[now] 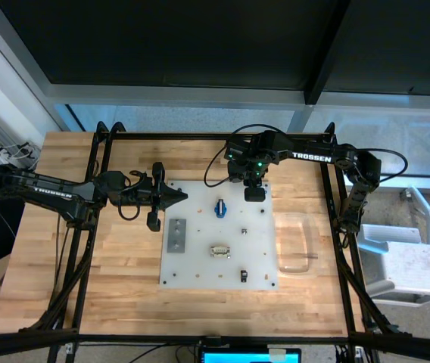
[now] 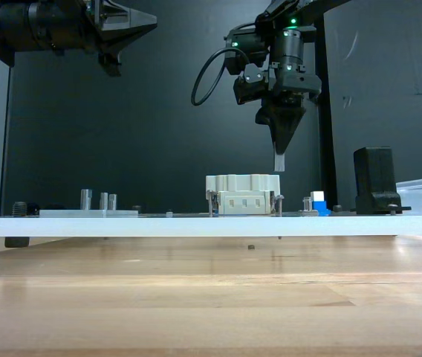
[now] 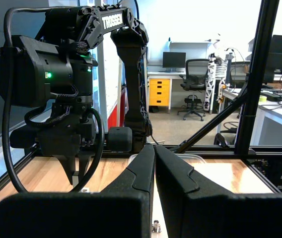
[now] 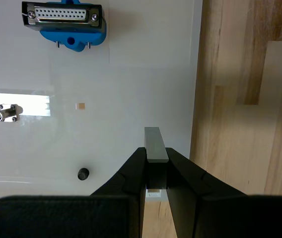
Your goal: Pick the 16mm bar and place in it's hole on the taskboard
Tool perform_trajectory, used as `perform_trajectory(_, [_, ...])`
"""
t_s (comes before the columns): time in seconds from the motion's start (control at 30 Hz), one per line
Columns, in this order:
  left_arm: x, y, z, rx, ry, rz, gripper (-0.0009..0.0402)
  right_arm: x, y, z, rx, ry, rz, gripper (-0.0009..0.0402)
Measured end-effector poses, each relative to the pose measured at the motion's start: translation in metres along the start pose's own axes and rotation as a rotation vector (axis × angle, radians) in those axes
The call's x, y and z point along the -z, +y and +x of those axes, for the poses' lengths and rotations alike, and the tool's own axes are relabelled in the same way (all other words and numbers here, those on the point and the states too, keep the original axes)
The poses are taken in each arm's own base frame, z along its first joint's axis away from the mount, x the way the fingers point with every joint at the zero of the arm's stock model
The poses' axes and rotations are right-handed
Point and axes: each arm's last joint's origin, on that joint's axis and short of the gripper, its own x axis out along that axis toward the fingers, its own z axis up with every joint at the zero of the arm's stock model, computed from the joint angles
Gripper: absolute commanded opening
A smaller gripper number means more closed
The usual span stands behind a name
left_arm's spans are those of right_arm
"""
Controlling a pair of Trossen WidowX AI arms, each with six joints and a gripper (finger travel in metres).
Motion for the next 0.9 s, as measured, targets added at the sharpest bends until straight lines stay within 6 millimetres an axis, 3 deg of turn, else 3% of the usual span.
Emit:
perform_trajectory(0.23, [0.0, 0.0, 0.0, 0.0, 0.0, 0.0, 0.0, -0.001, 0.0, 0.001, 0.005, 0.0, 0.0, 0.0])
perform_trajectory(0.53, [0.0, 0.0, 0.0, 0.0, 0.0, 0.0, 0.0, -0.011, 0.01, 0.023, -0.022, 0.054, -0.031, 0.0])
perform_trajectory(0.9, [0.0, 0.0, 0.0, 0.0, 0.0, 0.0, 0.0, -0.013, 0.009, 0.028, -0.022, 0.022, -0.006, 0.0])
